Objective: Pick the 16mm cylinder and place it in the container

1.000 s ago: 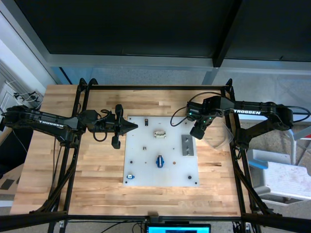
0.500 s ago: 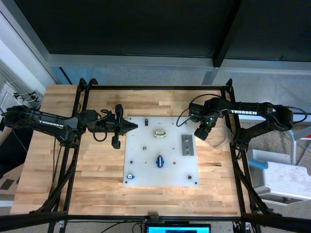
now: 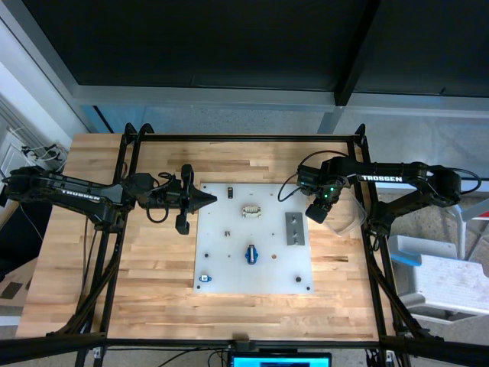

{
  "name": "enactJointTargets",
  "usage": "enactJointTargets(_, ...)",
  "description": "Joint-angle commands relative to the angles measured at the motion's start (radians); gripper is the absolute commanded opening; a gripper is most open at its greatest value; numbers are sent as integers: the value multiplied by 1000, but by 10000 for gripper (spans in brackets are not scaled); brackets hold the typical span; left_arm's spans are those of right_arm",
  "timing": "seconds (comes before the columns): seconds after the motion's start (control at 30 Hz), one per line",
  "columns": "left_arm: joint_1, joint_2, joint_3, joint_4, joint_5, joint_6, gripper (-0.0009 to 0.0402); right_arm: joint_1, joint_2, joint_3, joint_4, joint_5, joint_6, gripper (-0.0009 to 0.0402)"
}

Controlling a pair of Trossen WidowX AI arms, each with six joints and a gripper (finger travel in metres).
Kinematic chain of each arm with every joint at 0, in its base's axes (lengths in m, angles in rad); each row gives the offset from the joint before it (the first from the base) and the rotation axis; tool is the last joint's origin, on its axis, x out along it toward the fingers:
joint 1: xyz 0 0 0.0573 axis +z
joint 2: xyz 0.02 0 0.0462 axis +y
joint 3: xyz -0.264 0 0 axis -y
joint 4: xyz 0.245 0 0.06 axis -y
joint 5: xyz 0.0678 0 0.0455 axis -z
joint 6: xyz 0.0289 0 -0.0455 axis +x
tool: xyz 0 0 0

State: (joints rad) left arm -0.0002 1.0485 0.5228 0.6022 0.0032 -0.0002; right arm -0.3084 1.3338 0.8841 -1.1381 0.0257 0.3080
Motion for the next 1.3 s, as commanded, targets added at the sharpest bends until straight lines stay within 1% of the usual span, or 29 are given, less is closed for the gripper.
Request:
enactJointTargets(0.03, 0, 0, 0, 0, 0, 0, 0, 0, 1, -2, 3, 5, -2, 25)
enactJointTargets(0.4, 0, 0, 0, 0, 0, 0, 0, 1, 1, -26, 33, 9, -2, 25)
enactJointTargets(0.5, 0, 0, 0, 0, 0, 0, 0, 1, 1, -26, 42, 9, -2, 33)
enactJointTargets(0.6, 0, 0, 0, 0, 0, 0, 0, 1, 1, -26, 47, 10, 2, 59)
enactJointTargets(0.8, 0, 0, 0, 0, 0, 0, 0, 0, 1, -26, 49, 12, 18, 128)
enactJointTargets(0.97, 0, 0, 0, 0, 0, 0, 0, 1, 1, -26, 49, 13, 19, 177)
enactJointTargets(1.13, 0, 1, 0, 0, 0, 0, 0, 1, 1, -26, 48, 12, 20, 210)
enactJointTargets(1.3, 0, 0, 0, 0, 0, 0, 0, 1, -2, -26, 49, 18, 21, 223)
